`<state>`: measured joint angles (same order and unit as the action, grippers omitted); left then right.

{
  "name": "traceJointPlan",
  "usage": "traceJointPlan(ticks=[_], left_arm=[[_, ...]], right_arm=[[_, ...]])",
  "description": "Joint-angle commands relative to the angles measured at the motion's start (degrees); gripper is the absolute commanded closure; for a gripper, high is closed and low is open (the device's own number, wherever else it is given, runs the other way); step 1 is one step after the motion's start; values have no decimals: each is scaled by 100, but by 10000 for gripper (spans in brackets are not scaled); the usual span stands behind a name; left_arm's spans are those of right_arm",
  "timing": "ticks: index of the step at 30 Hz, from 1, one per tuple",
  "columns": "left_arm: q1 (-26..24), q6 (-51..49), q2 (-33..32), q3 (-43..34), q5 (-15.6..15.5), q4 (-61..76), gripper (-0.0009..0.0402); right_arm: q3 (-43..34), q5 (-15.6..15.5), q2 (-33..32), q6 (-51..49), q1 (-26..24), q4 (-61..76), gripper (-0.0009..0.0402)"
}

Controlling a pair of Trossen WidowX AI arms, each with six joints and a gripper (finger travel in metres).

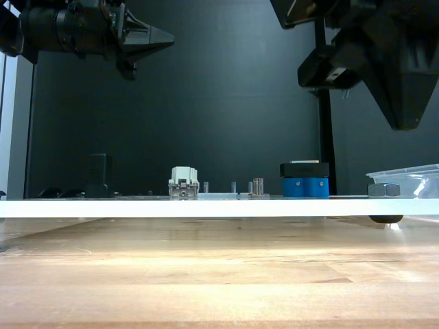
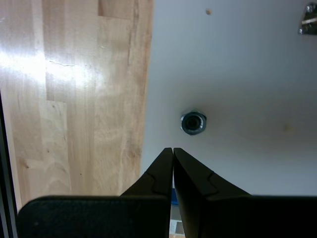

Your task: Unfasten the M12 nut and place it in the container

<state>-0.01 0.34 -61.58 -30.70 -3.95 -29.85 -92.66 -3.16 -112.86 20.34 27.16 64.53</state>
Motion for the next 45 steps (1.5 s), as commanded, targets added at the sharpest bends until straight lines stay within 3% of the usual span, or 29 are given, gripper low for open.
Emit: traceJointPlan(ticks=[1,16,26,30,33,35,40,45], left_arm=[[0,2,0,0,0,0,393],[2,2,0,0,0,0,393],[0,2,0,0,0,0,393],[0,2,0,0,-2,0,393],[0,2,0,-2,0,0,393],[0,2,0,0,0,0,393],[0,2,0,-2,0,-2,393],[0,2,0,0,0,0,393]], right_arm=[[271,-166,92,55,2,-293,394],[1071,-138,90,282,11,-1320,394],[1121,-50,90,275,2,-1375,393],[1121,317,101,282,-2,-1285,394],[1121,1102,160,503,-2,-1108,393],[1108,1200,190,540,-2,-1019,394],[1075,1130,219,654,0,-962,393],[1075,332,262,791,0,-1075,393]])
